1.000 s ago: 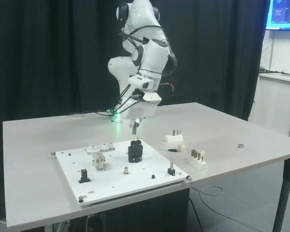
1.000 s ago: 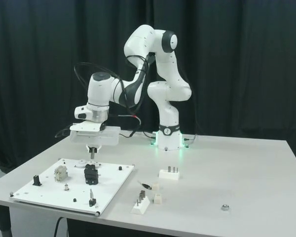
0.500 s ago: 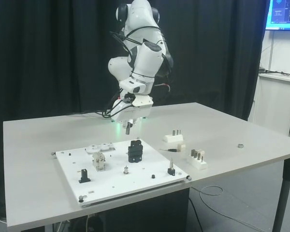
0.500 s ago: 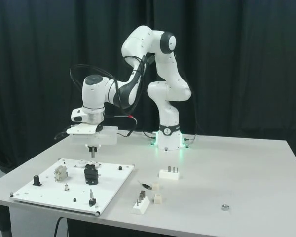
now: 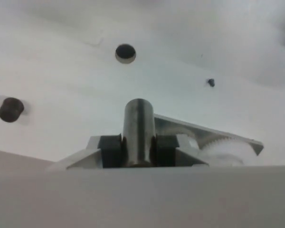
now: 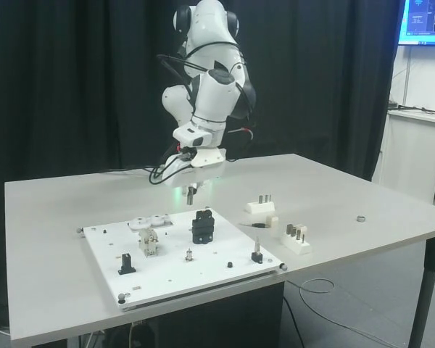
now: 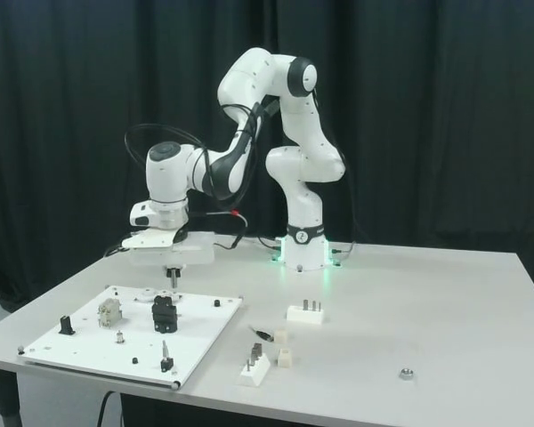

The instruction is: Insert round peg 4.

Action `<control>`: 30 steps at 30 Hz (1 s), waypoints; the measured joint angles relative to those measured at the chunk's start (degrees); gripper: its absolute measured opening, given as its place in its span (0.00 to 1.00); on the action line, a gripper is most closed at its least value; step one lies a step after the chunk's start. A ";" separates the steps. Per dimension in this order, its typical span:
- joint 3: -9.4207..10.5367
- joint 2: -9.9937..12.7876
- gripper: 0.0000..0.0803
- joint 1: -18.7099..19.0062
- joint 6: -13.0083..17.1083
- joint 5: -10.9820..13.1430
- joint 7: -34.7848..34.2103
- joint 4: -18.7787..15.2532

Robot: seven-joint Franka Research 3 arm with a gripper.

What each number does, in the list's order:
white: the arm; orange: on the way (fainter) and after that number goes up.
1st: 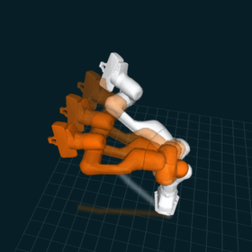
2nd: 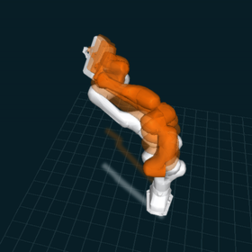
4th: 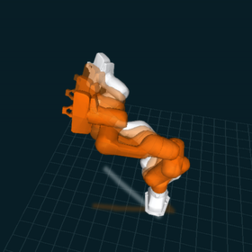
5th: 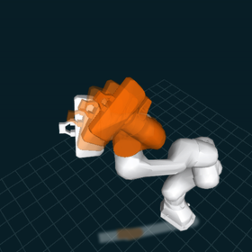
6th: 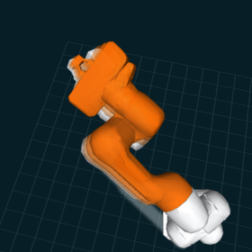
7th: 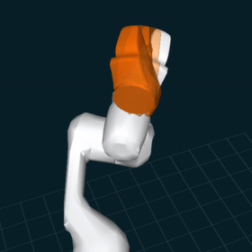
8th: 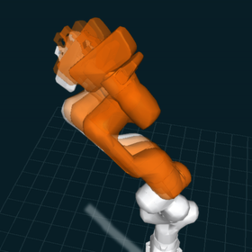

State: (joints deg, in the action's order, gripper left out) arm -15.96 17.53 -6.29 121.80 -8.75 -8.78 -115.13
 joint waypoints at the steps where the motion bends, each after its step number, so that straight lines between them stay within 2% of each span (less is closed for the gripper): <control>1: -0.19 0.02 0.19 0.01 0.16 0.22 -0.21 -0.24; 8: -1.35 0.68 0.19 0.01 0.72 2.99 -4.09 -0.97; 14: -1.88 1.93 0.19 0.04 1.85 6.47 -4.47 -1.09; 19: -1.96 3.06 0.19 0.05 2.67 8.27 -4.78 -1.09; 30: -1.97 4.92 0.19 0.77 2.67 8.92 -7.01 -0.77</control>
State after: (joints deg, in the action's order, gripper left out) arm -17.93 22.46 -5.51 124.47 0.17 -15.79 -115.90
